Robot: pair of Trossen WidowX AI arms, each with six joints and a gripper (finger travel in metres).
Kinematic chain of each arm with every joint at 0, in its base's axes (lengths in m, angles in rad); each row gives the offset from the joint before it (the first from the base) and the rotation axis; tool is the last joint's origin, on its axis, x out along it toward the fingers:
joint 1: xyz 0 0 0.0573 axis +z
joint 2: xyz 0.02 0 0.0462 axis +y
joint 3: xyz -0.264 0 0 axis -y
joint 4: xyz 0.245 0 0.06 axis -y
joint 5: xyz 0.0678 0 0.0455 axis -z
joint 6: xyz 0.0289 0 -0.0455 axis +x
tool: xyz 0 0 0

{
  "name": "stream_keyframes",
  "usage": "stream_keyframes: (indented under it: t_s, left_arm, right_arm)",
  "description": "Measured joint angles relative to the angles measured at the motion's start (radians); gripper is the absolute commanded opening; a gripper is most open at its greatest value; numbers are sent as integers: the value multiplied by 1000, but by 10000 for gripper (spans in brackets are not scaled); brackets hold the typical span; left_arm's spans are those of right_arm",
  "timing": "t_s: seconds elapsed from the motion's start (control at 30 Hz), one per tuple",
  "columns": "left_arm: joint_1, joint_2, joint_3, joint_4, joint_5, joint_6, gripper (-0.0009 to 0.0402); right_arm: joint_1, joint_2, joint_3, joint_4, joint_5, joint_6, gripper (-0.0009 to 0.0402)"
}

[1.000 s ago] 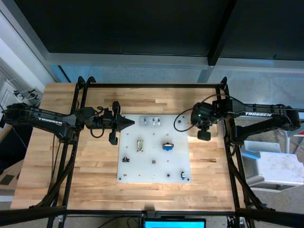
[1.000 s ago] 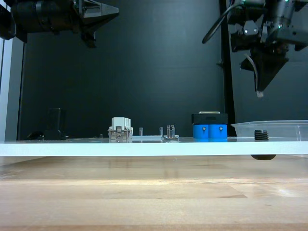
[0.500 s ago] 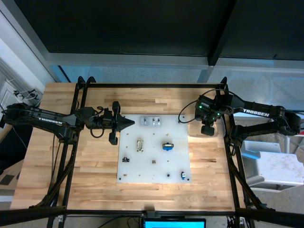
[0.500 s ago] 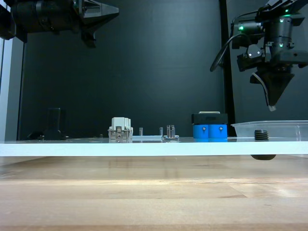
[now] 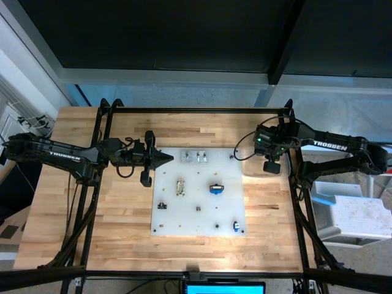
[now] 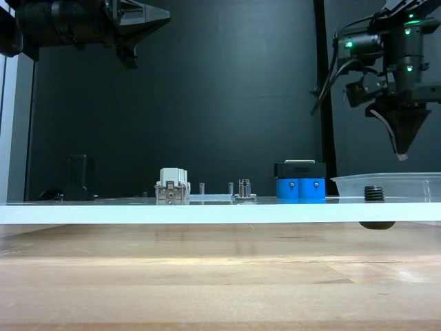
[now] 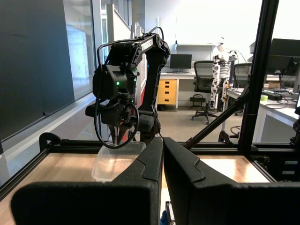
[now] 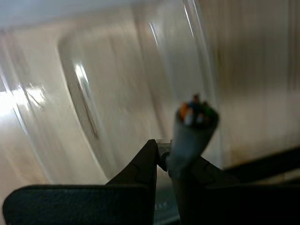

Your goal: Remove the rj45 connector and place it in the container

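My right gripper point(image 6: 402, 153) hangs fingers-down just above the container point(image 6: 387, 183), a clear tub off the white board's right edge. It is shut on the rj45 connector point(image 8: 163, 151), whose short grey cable stub point(image 8: 189, 133) ends in cut coloured wires. In the low view the pale plug point(image 6: 402, 158) shows at the fingertips. From above, the right gripper point(image 5: 270, 163) is over the container point(image 5: 252, 170). My left gripper point(image 5: 169, 158) is shut on nothing, held high at the board's left rear edge, its fingers point(image 7: 154, 157) closed together.
The white board point(image 5: 199, 208) carries a blue-and-black connector point(image 5: 215, 188), a grey connector point(image 5: 180, 187), a small blue piece point(image 5: 236, 227) and a silver part point(image 5: 193, 157). A black knob point(image 6: 373, 194) stands in front of the tub. Black frame posts border the table.
My right gripper has carried the connector to the right and downward, now low over the tub. The left arm has not moved.
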Motion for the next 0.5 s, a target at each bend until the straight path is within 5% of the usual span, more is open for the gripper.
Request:
stream_keyframes:
  t_s: [0.13, 0.5]
  left_arm:
    - [0, 0, 0, 0, 0, 0, 0]
    - [0, 0, 0, 0, 0, 0, 0]
  right_arm:
    - [1, 0, 0, 3, -37, 5, 77]
    - [0, 0, 1, 6, -37, 24, 170]
